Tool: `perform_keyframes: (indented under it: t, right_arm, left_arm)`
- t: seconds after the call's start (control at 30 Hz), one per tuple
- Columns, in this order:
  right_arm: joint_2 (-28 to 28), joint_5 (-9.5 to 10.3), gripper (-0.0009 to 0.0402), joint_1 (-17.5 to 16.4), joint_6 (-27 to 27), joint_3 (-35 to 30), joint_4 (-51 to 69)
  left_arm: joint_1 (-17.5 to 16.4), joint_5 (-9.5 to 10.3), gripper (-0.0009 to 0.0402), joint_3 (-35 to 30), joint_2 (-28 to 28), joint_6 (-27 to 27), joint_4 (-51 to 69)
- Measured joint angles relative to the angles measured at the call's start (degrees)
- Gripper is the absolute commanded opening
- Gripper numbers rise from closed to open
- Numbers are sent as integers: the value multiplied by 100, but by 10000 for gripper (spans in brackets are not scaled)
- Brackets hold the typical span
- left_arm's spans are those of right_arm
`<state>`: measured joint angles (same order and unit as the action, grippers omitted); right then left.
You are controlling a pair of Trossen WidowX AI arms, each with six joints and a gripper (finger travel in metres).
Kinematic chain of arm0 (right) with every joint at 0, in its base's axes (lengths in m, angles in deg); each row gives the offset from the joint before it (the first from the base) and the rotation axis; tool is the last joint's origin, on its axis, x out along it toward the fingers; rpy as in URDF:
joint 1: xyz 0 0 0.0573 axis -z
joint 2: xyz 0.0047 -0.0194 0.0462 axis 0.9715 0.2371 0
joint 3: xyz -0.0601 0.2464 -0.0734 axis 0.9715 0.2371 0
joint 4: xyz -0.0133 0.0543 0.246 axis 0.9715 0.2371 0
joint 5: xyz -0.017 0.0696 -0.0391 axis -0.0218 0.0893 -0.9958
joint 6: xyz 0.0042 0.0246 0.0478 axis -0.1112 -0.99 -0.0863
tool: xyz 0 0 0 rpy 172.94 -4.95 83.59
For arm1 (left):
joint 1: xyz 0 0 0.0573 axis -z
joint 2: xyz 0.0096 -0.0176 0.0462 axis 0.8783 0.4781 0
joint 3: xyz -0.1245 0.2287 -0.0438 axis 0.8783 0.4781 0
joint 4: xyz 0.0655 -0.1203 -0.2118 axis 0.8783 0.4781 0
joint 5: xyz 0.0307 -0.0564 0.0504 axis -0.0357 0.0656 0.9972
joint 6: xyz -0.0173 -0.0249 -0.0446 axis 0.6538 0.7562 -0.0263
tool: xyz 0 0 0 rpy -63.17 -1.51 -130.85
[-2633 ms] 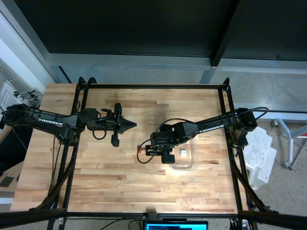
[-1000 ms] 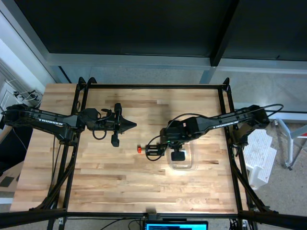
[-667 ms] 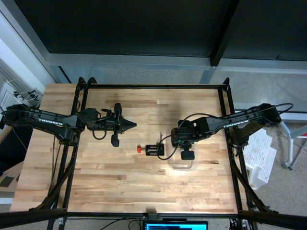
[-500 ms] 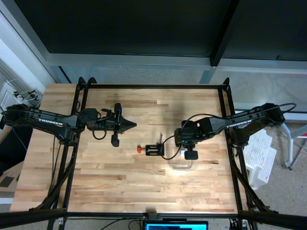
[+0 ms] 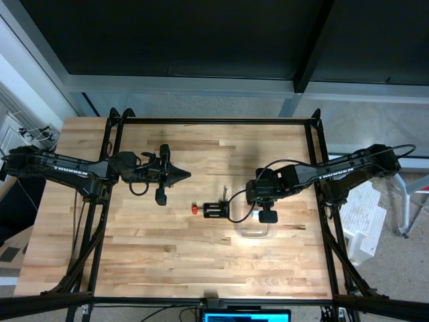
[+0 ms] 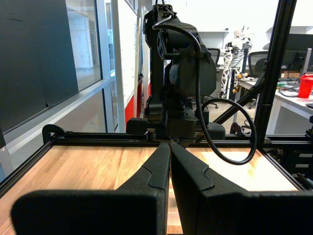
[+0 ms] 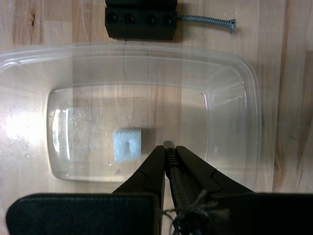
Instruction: Remove the USB-C connector from taskboard and place in the container
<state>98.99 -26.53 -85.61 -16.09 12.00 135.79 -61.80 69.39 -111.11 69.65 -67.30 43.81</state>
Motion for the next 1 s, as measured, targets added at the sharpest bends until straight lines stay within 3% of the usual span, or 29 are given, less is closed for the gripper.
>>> perform_keyframes:
  t: [0.27,0.5,1.0]
  right_arm:
    - [0,-2,122,7,-37,0,-98]
    - [0,-2,156,7,-37,0,-101]
    - [-46,0,125,11,-28,-15,-269]
  left_arm:
    - [0,2,0,0,0,0,0]
    - [0,2,0,0,0,0,0]
    - [0,2,0,-2,0,0,0]
